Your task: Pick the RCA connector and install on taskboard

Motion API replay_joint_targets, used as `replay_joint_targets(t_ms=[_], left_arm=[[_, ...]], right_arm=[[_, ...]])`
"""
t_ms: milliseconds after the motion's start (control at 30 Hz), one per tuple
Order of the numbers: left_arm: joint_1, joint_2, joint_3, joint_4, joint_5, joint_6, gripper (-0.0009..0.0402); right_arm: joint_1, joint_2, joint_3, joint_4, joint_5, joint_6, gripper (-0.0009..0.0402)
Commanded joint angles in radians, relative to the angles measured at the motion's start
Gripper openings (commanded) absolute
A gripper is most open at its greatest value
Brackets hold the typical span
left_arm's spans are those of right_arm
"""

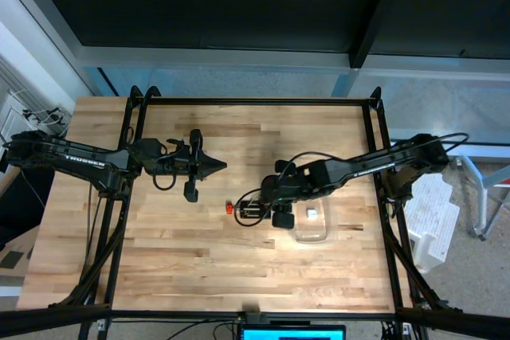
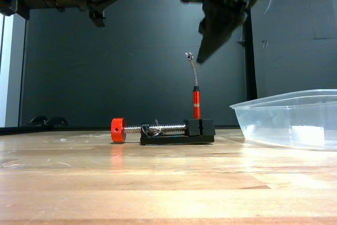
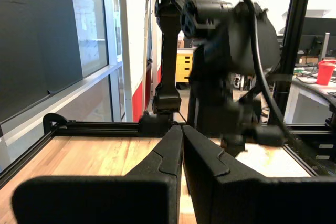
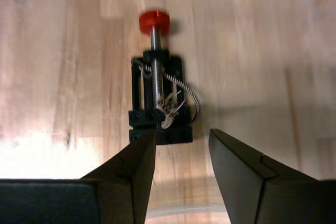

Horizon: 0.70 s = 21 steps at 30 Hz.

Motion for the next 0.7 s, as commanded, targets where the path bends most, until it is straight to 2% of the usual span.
replay_joint_targets(t_ms=[33, 233, 333, 433, 500, 633, 700], left_arm=[[0.000, 0.000, 0.000, 0.000, 0.000, 0.000, 0.0000], [0.000, 0.000, 0.000, 0.000, 0.000, 0.000, 0.0000], [0.000, 0.000, 0.000, 0.000, 0.000, 0.000, 0.0000], [0.000, 0.000, 0.000, 0.000, 0.000, 0.000, 0.0000], [0.000, 0.000, 0.000, 0.000, 0.000, 0.000, 0.0000], [0.000, 0.000, 0.000, 0.000, 0.000, 0.000, 0.0000], [0.000, 0.000, 0.000, 0.000, 0.000, 0.000, 0.0000]], right_arm=[[-0.018, -0.042, 0.001, 0.007, -0.001, -0.020, 0.0115], [-0.041, -0.109, -0.018, 0.051, -0.012, -0.053, 0.0070], [-0.061, -0.157, -0.067, 0.126, -0.060, -0.071, 0.0035], [-0.080, -0.201, -0.119, 0.195, -0.074, -0.078, -0.0001], [-0.092, -0.230, -0.151, 0.240, -0.088, -0.092, 0.0003], [-0.109, -0.284, -0.203, 0.330, -0.091, -0.117, 0.0000], [-0.119, -0.311, -0.235, 0.384, -0.117, -0.126, 0.0000]])
